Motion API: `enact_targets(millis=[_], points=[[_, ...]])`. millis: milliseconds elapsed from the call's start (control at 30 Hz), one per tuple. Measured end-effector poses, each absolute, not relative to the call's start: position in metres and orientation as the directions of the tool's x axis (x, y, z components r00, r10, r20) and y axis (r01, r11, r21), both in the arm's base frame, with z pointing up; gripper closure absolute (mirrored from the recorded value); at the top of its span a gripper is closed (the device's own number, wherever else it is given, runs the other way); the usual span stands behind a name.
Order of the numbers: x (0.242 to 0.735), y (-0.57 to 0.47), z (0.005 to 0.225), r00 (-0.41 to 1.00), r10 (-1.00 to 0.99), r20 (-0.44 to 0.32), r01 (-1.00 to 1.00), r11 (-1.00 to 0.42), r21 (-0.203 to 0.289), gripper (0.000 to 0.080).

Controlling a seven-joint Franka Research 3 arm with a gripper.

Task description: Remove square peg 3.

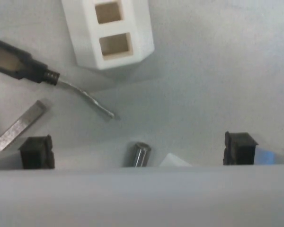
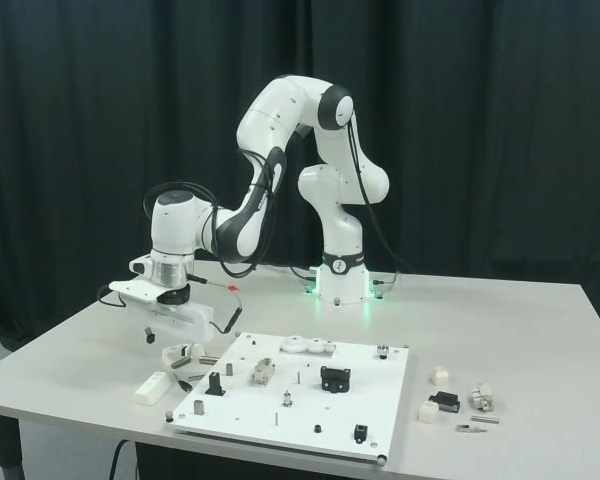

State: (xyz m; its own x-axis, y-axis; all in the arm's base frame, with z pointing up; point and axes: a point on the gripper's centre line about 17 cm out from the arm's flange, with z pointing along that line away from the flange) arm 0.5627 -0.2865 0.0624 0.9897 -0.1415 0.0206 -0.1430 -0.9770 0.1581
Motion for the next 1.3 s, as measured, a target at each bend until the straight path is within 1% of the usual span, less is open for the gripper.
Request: enact_targets(millis=[1300], points=[[0.5695, -0.2866, 0.0706, 0.992, -0.125, 0.016, -0.126, -0.98, 0.152, 0.0003]])
